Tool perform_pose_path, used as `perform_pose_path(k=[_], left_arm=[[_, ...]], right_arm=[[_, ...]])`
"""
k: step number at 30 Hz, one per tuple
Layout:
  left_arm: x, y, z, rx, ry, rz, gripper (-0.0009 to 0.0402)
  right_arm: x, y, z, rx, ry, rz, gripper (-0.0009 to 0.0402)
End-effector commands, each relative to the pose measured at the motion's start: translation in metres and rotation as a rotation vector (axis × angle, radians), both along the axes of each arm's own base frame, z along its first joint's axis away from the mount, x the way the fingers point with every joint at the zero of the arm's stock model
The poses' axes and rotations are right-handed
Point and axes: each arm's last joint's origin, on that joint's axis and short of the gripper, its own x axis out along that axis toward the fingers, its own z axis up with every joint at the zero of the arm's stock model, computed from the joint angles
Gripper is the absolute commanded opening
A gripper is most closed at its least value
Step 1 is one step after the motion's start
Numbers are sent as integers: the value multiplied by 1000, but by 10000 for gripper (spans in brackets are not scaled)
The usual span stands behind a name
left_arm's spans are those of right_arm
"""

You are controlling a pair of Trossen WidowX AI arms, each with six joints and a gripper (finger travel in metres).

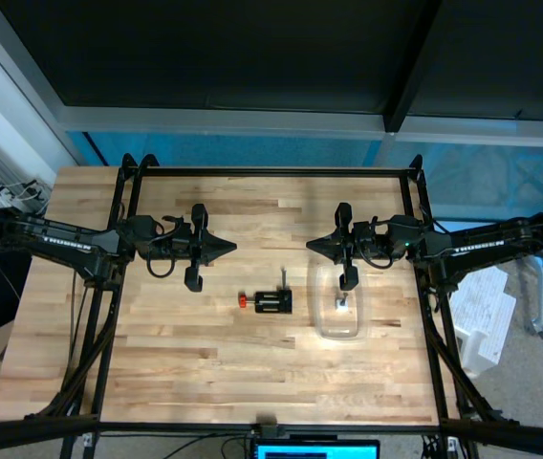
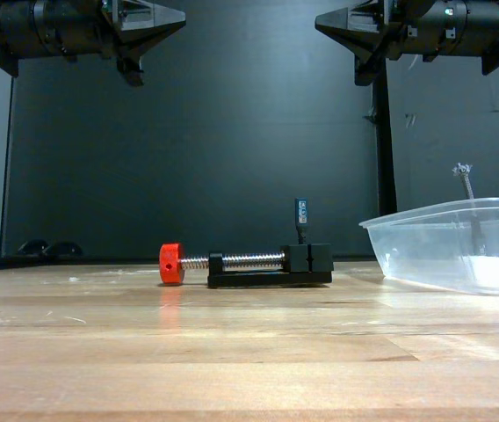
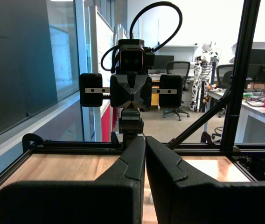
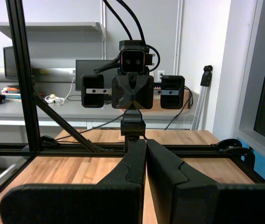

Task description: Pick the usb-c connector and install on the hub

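We see the black left gripper and black right gripper high above the wooden table. A black screw vise with a red knob grips a small dark upright hub. The whitish usb-c connector lies free in the clear plastic tub, its thin lead rising above the rim.

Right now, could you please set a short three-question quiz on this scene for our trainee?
1. True or false: the left tool and right tool, both high above the table, are shut and empty.
2. Where does the usb-c connector lie? A) free in the clear tray B) in the left tool C) on the floor
3. Fill in: the knob on the clamp is ____.
Key: 1 true; 2 A; 3 red.
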Motion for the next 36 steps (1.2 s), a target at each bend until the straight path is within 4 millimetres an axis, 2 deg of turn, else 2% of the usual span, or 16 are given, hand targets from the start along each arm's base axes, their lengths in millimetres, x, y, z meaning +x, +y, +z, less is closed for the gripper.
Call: perform_pose_path(k=[1, 13, 21, 30, 36], left_arm=[[0, 0, 0, 0, 3, 0, 0], [0, 0, 0, 0, 3, 0, 0], [0, 0, 0, 0, 3, 0, 0], [0, 0, 0, 0, 3, 0, 0], [0, 0, 0, 0, 3, 0, 0]], right_arm=[[0, 0, -4, 17, 41, 2, 0], [0, 0, -5, 20, 64, -9, 0], [4, 2, 10, -37, 409, 6, 0], [-5, 6, 31, -27, 642, 21, 0], [-15, 7, 38, -24, 785, 26, 0]])
